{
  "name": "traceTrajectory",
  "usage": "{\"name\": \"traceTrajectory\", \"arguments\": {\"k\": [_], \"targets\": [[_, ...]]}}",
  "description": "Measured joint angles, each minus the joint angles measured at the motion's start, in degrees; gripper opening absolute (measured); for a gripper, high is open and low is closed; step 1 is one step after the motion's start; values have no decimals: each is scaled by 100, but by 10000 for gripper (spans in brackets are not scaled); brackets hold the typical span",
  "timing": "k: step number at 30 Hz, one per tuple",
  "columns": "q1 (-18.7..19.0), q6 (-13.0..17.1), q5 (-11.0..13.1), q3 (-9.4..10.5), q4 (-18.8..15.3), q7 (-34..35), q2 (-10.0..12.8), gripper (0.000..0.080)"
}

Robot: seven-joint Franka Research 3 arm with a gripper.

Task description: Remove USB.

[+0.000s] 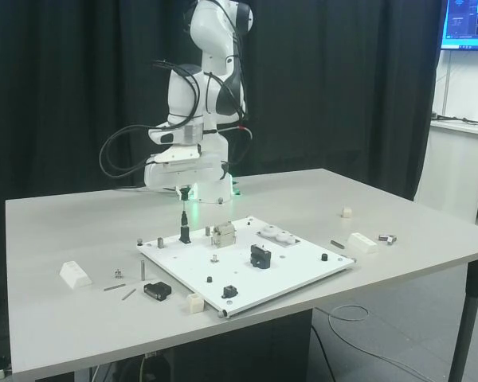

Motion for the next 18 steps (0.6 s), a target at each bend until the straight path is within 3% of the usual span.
{"name": "traceTrajectory", "arguments": {"k": [8, 18], "targets": [[59, -90, -23, 6, 83, 94, -180, 5], [108, -449, -292, 25, 262, 392, -424, 5]]}}
